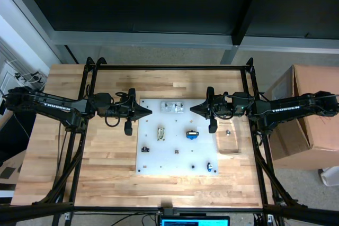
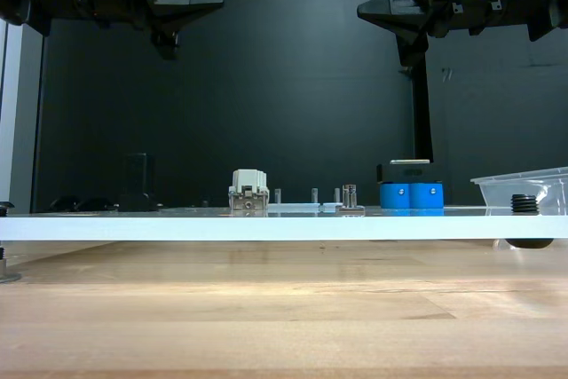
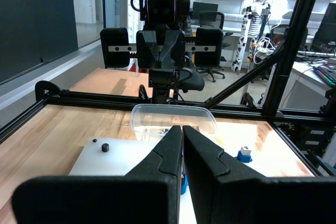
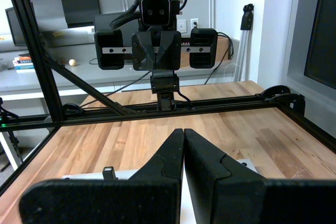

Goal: Pick the M12 nut and place it on its threads and fasten

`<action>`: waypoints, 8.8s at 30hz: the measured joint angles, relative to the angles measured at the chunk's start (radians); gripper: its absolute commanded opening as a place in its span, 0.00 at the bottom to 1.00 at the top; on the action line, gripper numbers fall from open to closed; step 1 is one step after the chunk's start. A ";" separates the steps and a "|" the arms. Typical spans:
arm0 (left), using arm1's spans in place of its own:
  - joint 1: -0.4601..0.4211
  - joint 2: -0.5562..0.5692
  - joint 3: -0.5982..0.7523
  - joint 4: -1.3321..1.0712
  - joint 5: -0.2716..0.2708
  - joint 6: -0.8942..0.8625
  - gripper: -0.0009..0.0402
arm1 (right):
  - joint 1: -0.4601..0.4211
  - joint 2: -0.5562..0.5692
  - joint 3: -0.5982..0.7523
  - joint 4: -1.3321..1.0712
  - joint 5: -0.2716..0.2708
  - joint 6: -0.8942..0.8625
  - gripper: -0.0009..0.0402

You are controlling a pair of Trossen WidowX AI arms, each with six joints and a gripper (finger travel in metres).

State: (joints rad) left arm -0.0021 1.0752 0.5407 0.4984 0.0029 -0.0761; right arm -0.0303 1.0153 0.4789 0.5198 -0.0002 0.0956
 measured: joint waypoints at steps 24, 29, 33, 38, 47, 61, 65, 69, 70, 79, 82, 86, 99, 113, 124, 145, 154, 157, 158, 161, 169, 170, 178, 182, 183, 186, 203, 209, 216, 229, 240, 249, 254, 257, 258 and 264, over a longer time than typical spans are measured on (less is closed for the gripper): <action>0.000 0.000 0.000 0.001 0.000 0.000 0.02 | 0.003 -0.096 0.077 -0.398 -0.054 -0.041 0.02; 0.000 0.000 0.000 0.000 0.000 0.000 0.02 | 0.013 -0.128 0.223 -0.880 -0.054 -0.103 0.02; 0.001 0.000 0.000 0.001 0.000 0.000 0.02 | 0.034 -0.103 0.341 -1.233 -0.055 -0.198 0.02; 0.000 0.000 0.000 0.001 0.000 0.000 0.02 | 0.037 -0.056 0.428 -1.534 -0.052 -0.404 0.02; 0.000 0.000 0.000 0.001 0.000 0.000 0.02 | 0.038 0.012 0.433 -1.718 -0.053 -0.853 0.02; 0.000 0.000 0.000 0.000 0.000 0.000 0.02 | 0.051 0.080 0.342 -1.692 -0.045 -0.737 0.04; 0.000 0.000 0.000 0.000 0.000 0.000 0.02 | 0.068 0.080 0.307 -1.678 -0.045 -0.705 0.12; 0.000 0.000 0.000 0.000 0.000 0.000 0.02 | 0.086 0.080 0.249 -1.632 -0.045 -0.705 0.24; 0.000 0.000 0.000 0.000 0.000 0.000 0.02 | 0.093 0.080 0.233 -1.619 -0.045 -0.704 0.28; 0.000 0.000 0.000 0.000 0.000 0.000 0.02 | 0.125 0.080 0.138 -1.523 -0.010 -0.618 0.48; 0.000 0.000 0.000 0.000 0.000 0.000 0.02 | 0.128 0.080 0.122 -1.505 0.011 -0.616 0.51; 0.000 0.000 0.000 0.000 0.000 -0.001 0.02 | 0.130 0.080 0.106 -1.484 0.013 -0.612 0.52; 0.000 0.000 0.000 0.000 0.000 0.000 0.02 | 0.139 0.158 0.087 -1.414 0.008 -0.575 0.52; 0.000 0.000 0.000 0.000 0.000 0.000 0.02 | 0.143 0.158 0.052 -1.389 0.008 -0.602 0.52; 0.000 0.000 0.000 0.000 0.000 0.000 0.02 | 0.144 0.158 0.024 -1.350 0.008 -0.631 0.52; 0.000 0.000 0.000 0.000 0.000 0.000 0.02 | 0.146 0.158 0.019 -1.341 0.005 -0.636 0.30; 0.000 0.000 0.000 0.000 0.000 0.000 0.02 | 0.149 0.158 0.021 -1.341 0.007 -0.636 0.10; 0.000 0.000 0.000 0.000 0.000 0.000 0.02 | 0.149 0.158 0.035 -1.346 0.008 -0.636 0.04; 0.000 0.000 0.000 0.000 0.000 0.000 0.02 | 0.149 0.157 0.044 -1.347 0.012 -0.636 0.02; 0.000 0.000 0.000 0.000 0.000 0.000 0.02 | 0.151 0.156 0.075 -1.380 0.011 -0.636 0.03; 0.000 0.000 0.000 0.000 0.000 0.000 0.02 | 0.219 0.154 0.248 -1.521 0.008 -0.629 0.04; 0.000 0.000 0.000 0.000 0.000 0.000 0.02 | 0.235 0.154 0.274 -1.540 0.008 -0.633 0.03; 0.000 0.000 0.000 0.000 0.000 0.000 0.02 | 0.364 0.211 0.444 -1.653 0.008 -0.846 0.03; 0.000 0.000 0.000 0.000 0.000 0.000 0.02 | 0.412 0.271 0.511 -1.660 0.009 -0.966 0.03; 0.000 0.000 0.000 0.000 0.000 0.000 0.02 | 0.424 0.285 0.524 -1.663 0.008 -1.030 0.03; 0.000 0.000 0.000 0.000 0.000 0.000 0.02 | 0.454 0.323 0.557 -1.676 0.008 -1.259 0.03; 0.000 0.000 0.000 0.000 0.000 0.000 0.02 | 0.525 0.618 0.812 -1.635 0.042 -1.448 0.03; 0.000 0.000 0.000 0.000 0.000 0.000 0.02 | 0.527 0.760 0.968 -1.635 0.089 -1.448 0.03; 0.000 0.000 0.000 0.000 0.000 0.000 0.02 | 0.542 0.926 1.131 -1.605 0.091 -1.436 0.03; 0.000 0.000 0.000 0.000 0.000 0.000 0.02 | 0.544 1.080 1.247 -1.608 0.081 -1.356 0.03; 0.000 0.000 0.000 0.000 0.000 0.000 0.02 | 0.541 1.082 1.204 -1.602 0.078 -1.358 0.03; 0.000 0.000 0.000 0.000 0.000 0.000 0.02 | 0.541 1.061 1.173 -1.577 0.077 -1.357 0.03; 0.000 0.000 0.000 0.000 0.000 0.000 0.02 | 0.541 1.069 1.170 -1.570 0.077 -1.350 0.03; 0.000 0.000 0.000 0.000 0.000 0.000 0.02 | 0.541 1.070 1.166 -1.568 0.077 -1.346 0.03; 0.000 0.000 0.000 0.000 0.000 0.000 0.02 | 0.541 1.070 1.165 -1.566 0.076 -1.338 0.03; 0.000 0.000 0.000 0.000 0.000 0.000 0.02 | 0.541 1.071 1.165 -1.555 0.077 -1.234 0.03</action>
State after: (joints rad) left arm -0.0017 1.0748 0.5407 0.4980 0.0032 -0.0765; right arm 0.5106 2.0861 1.6436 -1.0355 0.0769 -1.1385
